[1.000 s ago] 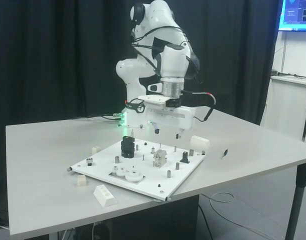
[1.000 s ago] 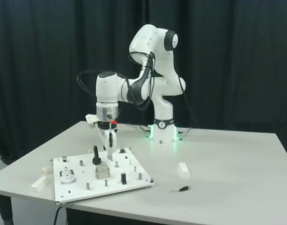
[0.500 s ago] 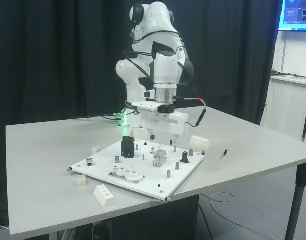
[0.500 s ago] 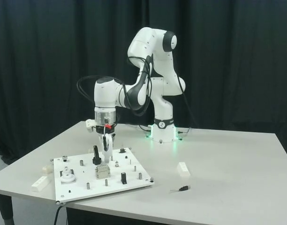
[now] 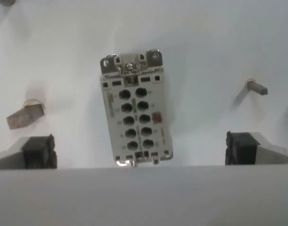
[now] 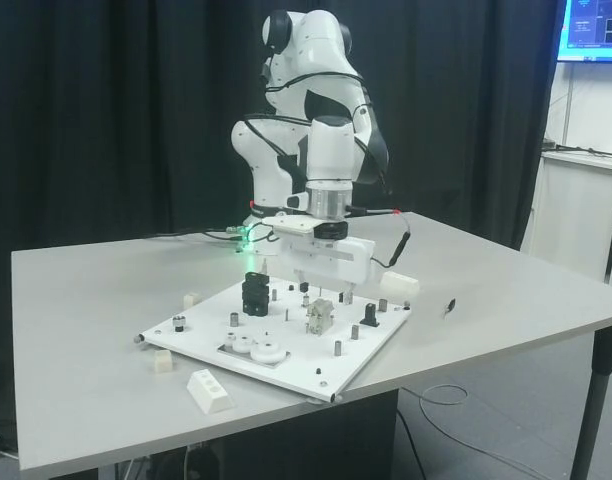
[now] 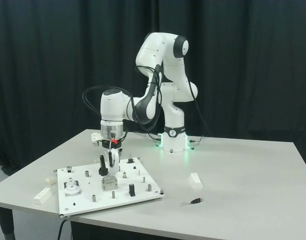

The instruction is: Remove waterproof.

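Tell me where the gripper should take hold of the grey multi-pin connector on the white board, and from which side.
Probably by its two long flanks, coming straight down from above. The connector stands upright on the board, socket face up, and the open gripper straddles it in the wrist view. Its long sides look flat and parallel; the short ends carry metal tabs, a poorer seat for the fingers.

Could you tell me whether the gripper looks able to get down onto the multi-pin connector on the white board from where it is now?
Probably yes. The gripper is above the connector with its open fingers either side, and nothing lies between them. The nearby pegs stand outside the fingers.
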Controlling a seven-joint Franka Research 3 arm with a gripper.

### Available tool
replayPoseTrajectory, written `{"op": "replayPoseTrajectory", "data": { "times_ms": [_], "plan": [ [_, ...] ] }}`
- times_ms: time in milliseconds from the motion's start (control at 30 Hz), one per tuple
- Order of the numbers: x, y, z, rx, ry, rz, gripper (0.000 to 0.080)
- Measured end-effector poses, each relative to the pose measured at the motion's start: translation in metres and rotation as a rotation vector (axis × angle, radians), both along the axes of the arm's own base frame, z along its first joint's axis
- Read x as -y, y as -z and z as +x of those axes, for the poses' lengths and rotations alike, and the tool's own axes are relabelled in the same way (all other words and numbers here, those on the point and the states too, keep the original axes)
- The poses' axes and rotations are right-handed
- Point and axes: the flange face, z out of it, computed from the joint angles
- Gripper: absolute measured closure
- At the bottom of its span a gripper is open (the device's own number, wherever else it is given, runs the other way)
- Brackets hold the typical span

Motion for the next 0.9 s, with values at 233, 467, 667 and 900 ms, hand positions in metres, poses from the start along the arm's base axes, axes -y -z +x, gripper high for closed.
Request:
{"op": "replayPoseTrajectory", "data": {
  "times_ms": [233, 467, 667, 900],
  "plan": [
    [0.001, 0.008, 0.0, 0.001, 0.001, -0.004, 0.0003],
    [0.002, 0.014, 0.001, 0.004, -0.007, -0.011, 0.0003],
    [0.003, 0.017, 0.001, 0.003, -0.011, -0.015, 0.0003],
    [0.006, 0.02, 0.002, 0.003, -0.016, -0.019, 0.0003]
  ]
}}
